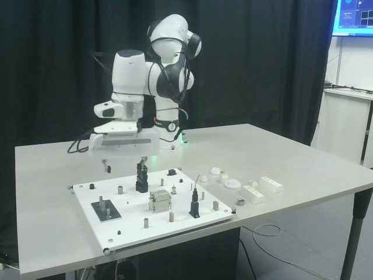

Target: Pick bolt 4.

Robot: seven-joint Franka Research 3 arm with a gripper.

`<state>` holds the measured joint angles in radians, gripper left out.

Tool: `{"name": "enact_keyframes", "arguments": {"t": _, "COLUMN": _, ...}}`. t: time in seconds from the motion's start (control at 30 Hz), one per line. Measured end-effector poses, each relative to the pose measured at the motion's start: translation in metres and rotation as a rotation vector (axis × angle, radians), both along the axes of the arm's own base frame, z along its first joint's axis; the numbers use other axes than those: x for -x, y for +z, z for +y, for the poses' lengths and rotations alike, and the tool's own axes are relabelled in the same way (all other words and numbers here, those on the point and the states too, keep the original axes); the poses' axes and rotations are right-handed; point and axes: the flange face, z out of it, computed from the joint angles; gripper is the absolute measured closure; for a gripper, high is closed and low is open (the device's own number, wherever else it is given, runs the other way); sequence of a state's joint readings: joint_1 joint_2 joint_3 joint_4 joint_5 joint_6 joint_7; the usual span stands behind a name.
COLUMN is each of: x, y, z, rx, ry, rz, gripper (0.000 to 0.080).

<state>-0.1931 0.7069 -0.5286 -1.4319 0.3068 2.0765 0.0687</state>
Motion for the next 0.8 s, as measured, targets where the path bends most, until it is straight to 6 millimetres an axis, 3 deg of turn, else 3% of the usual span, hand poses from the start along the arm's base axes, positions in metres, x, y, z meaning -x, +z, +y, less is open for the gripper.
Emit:
{"name": "enact_keyframes", "arguments": {"t": 0.33, "x": 0.005, "y": 0.016, "z": -0.015, "rx": 0.017, "ry": 0.006, "rz": -0.008, "gripper": 0.0003}}
{"name": "enact_keyframes", "arguments": {"t": 0.8, "x": -0.012, "y": 0.035, "z": -0.003, "rx": 0.008, "ry": 0.03, "rz": -0.009, "gripper": 0.0003}}
